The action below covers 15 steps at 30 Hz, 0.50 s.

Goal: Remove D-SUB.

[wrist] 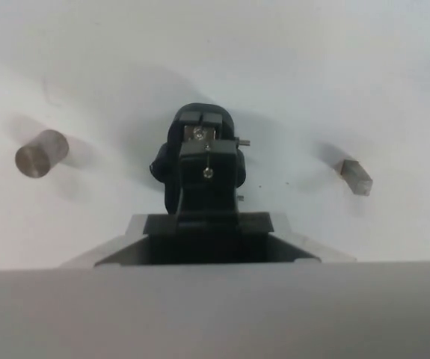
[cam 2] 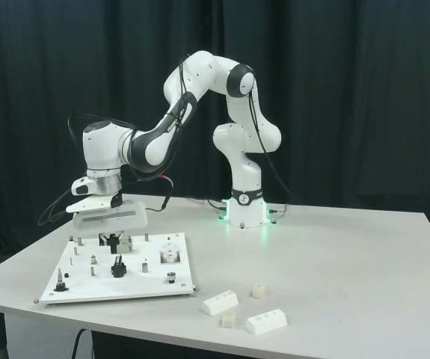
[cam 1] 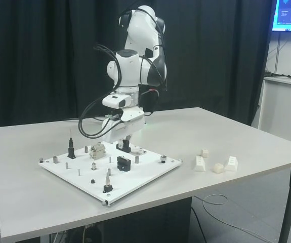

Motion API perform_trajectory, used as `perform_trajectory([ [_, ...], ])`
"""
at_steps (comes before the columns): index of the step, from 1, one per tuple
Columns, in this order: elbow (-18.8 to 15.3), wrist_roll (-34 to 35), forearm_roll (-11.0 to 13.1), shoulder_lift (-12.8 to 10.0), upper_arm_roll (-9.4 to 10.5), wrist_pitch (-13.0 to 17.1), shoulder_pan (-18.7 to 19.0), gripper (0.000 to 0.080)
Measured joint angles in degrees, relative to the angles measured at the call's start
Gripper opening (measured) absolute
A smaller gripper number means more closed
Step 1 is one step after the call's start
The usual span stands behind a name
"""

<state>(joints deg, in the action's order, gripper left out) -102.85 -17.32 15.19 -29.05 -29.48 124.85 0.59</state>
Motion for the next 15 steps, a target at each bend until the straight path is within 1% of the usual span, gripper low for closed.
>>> perform_trajectory([
  [15, 0.00, 0.00, 0.00, -0.38, -0.01, 1.03, 0.00, 0.0154],
])
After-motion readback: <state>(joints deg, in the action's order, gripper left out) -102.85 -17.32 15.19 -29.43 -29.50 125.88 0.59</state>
